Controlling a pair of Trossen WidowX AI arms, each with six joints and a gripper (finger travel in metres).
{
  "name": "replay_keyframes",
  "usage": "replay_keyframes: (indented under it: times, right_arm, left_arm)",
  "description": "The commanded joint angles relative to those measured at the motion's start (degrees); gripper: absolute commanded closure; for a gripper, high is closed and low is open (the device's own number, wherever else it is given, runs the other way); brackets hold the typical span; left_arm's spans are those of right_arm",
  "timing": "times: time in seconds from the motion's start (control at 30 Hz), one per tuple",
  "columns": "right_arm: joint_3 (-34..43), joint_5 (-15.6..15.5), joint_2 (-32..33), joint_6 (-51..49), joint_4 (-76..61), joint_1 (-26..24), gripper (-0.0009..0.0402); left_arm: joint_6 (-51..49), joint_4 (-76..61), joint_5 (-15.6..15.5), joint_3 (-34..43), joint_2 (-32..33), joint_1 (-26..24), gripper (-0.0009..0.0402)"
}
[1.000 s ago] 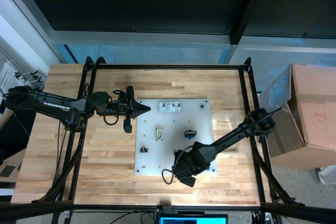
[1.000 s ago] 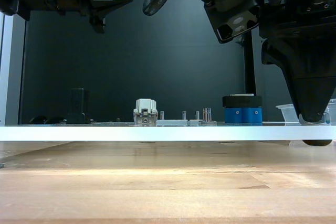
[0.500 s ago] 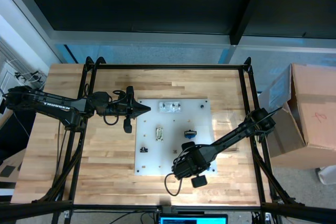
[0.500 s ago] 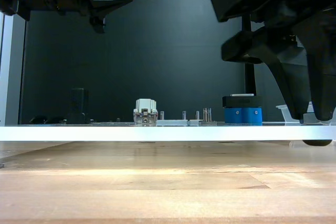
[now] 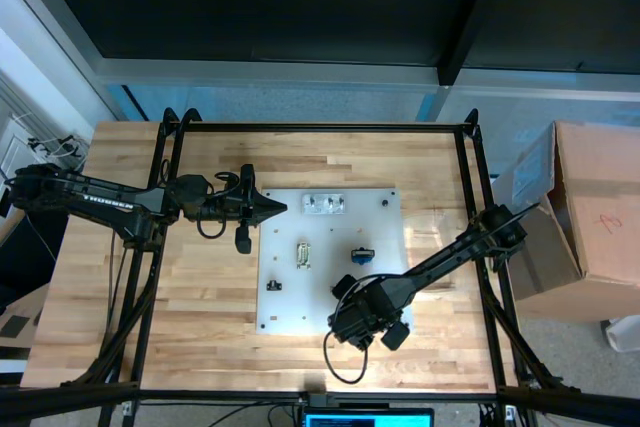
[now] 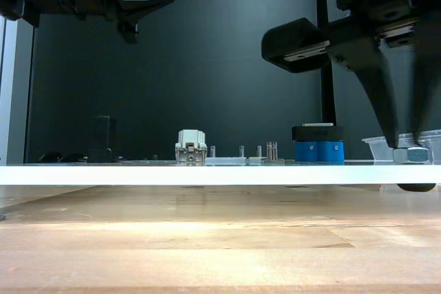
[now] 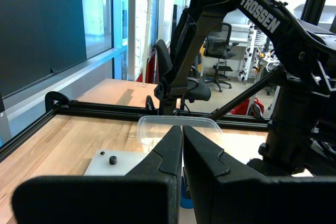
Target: Unfasten the M12 nut and place it in the container
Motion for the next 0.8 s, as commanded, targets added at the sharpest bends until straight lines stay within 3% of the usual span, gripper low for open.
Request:
replay_keyframes:
  times: [0.03, 0.47, 0.63, 0.8]
  right_arm:
    - [-0.04, -0.24, -0.07, 0.00, 0.55, 0.04, 0.0381]
    - [-0.02, -0.26, -3.78, 4.20, -1.44, 0.07, 0.0326]
    - [-0.26, -0.20, -5.35, 24.79, -1.29, 0.04, 0.0339]
    - [-2.34, -0.28, -6.64, 37.46, -0.35, 0.92, 0.0398]
  left_arm:
    - [0.02, 0.02, 0.02, 0.02, 0.00, 0.02, 0.0393]
    - [0.02, 0.02, 0.02, 0.02, 0.00, 0.02, 0.0393]
    - [0.04, 0.02, 0.02, 0.02, 0.00, 0.02, 0.0393]
    - [0.02, 0.02, 0.02, 0.02, 0.00, 0.00, 0.0393]
